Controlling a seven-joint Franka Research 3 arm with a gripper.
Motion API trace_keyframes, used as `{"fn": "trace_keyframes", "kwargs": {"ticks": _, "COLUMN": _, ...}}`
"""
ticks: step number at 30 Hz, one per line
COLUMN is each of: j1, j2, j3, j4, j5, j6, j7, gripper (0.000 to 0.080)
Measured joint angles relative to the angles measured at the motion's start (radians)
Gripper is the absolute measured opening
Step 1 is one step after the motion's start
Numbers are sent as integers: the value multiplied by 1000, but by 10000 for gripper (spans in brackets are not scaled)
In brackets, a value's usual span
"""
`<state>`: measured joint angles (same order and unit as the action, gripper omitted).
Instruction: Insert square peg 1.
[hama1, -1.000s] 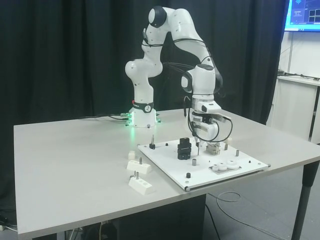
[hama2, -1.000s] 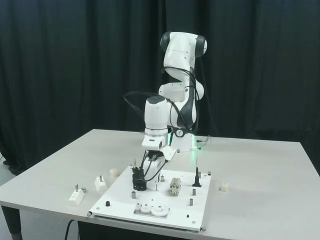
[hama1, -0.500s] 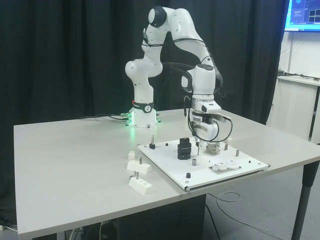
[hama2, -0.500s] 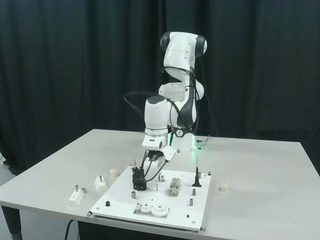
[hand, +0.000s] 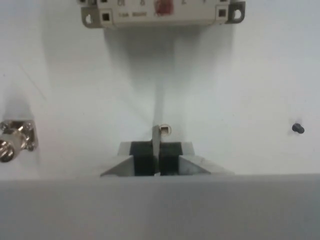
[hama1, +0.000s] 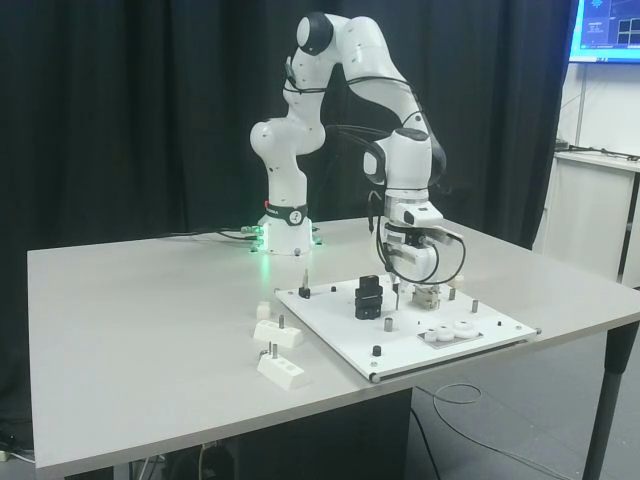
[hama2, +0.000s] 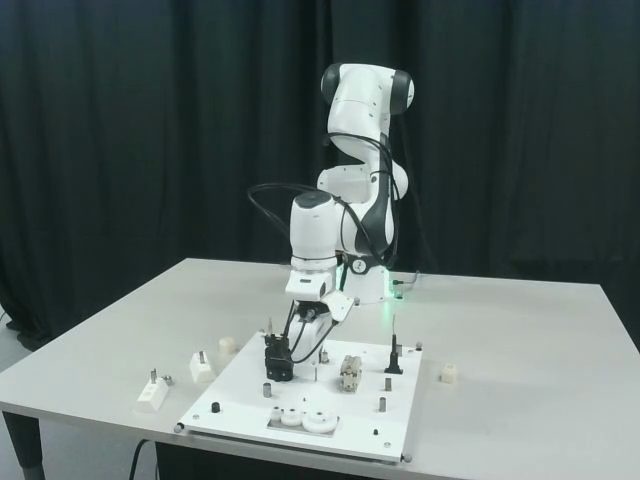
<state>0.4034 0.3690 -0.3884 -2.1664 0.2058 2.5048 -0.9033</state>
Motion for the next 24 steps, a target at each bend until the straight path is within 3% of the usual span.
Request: {"fn": "trace_keyframes", "kwargs": {"ticks": 24, "j1": -8, "j2": 3, "j3": 1, "j4": 0, "j5": 1, "j6": 19, "j7": 7, "gripper": 21}}
